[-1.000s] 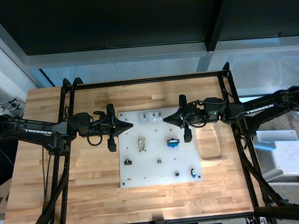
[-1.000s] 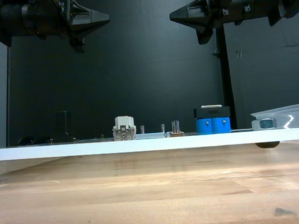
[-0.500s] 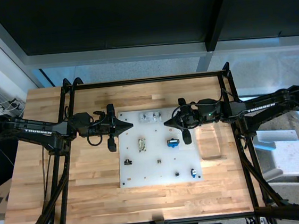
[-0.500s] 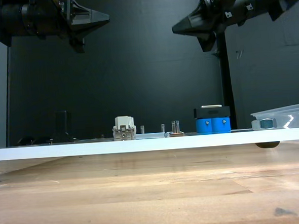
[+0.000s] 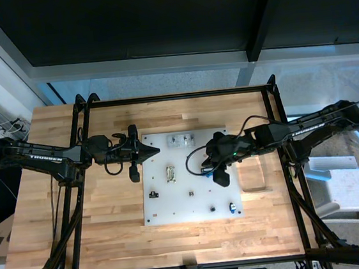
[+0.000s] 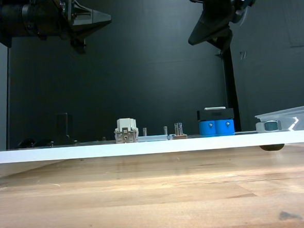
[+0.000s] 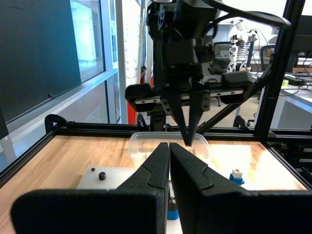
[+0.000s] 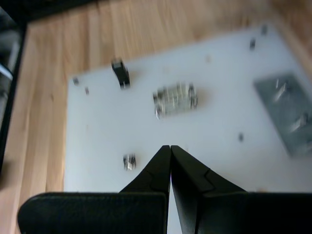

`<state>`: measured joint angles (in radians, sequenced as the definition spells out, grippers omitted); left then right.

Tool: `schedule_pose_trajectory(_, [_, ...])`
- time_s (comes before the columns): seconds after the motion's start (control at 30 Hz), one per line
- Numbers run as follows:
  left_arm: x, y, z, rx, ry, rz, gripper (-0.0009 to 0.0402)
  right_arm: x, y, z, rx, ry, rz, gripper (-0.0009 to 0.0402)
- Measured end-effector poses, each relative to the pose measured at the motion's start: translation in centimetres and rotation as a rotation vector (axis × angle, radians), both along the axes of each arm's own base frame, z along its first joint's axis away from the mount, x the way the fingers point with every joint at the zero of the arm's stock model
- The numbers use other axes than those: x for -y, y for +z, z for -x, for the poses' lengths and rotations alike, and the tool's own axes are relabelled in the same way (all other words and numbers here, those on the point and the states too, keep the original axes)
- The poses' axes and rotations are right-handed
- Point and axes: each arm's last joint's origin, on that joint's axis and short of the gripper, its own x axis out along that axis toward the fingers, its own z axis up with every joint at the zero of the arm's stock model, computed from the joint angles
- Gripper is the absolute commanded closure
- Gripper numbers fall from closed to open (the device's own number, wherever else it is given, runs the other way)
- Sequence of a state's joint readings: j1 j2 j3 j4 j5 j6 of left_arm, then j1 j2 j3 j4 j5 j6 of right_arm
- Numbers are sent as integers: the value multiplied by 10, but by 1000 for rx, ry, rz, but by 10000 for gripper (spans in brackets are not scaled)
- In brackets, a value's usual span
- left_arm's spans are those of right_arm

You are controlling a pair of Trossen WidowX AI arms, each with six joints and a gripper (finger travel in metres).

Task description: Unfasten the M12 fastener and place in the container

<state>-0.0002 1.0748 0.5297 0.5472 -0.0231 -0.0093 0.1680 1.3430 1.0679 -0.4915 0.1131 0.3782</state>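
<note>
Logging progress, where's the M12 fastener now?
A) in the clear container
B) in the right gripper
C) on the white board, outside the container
C: the high view shows the M12 fastener on the white board, apart from the container; the right gripper hangs shut above mid-board, the left gripper shut above the board's far left part.

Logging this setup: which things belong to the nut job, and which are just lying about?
Job: M12 fastener on the board, outside the container; right gripper, high above the board.
Lying about: left gripper, high over the board's left edge; blue block; grey connector.
</note>
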Motion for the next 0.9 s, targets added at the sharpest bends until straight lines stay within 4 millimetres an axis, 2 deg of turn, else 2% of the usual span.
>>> schedule_pose_trajectory(0.5, [0, 0, 0, 0, 0, 0, 393, -63, 5, -43, -441, 8, 9, 393])
schedule_pose_trajectory(0.73, [0, 0, 0, 0, 0, 0, 393, -91, -4, -60, -554, -58, -13, 393])
schedule_pose_trajectory(0.9, [0, 0, 0, 0, 0, 0, 393, -110, -18, -64, -621, -66, -65, 392])
